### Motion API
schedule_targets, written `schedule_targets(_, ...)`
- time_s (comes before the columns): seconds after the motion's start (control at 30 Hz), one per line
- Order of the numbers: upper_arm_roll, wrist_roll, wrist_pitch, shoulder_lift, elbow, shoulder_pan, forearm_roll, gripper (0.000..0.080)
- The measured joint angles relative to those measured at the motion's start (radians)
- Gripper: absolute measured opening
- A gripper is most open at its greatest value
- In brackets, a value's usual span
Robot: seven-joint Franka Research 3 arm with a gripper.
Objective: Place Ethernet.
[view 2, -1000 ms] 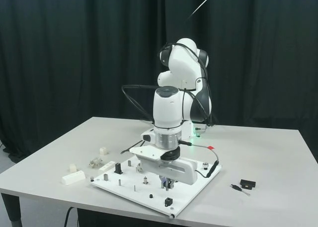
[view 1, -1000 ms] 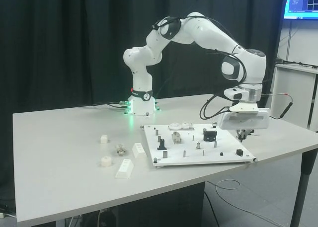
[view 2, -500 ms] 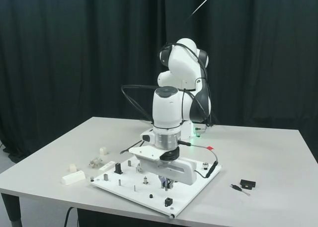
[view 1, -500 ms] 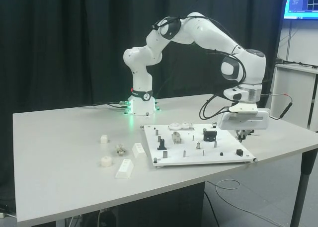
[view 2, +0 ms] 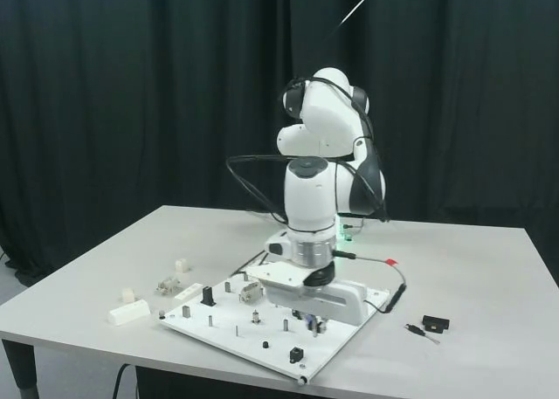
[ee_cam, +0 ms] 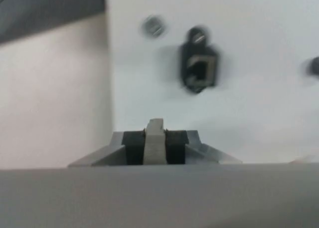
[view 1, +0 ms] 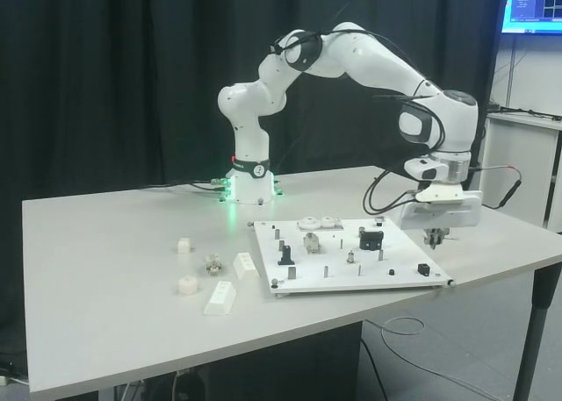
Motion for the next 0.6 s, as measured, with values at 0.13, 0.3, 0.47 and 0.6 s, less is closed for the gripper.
schedule_targets(0.13,0.015,0.029,-0.013,0.0,-0.005,0.016,0.01,0.008)
schedule_targets(0.3,0.028,0.074,-0.025,0.0,-0.014,0.047,0.012,0.008)
schedule_targets(0.47,0.031,0.126,-0.025,0.0,-0.031,0.09,0.012,0.008)
schedule_targets(0.6,0.031,0.162,-0.023,0.0,-0.045,0.123,0.011,0.008)
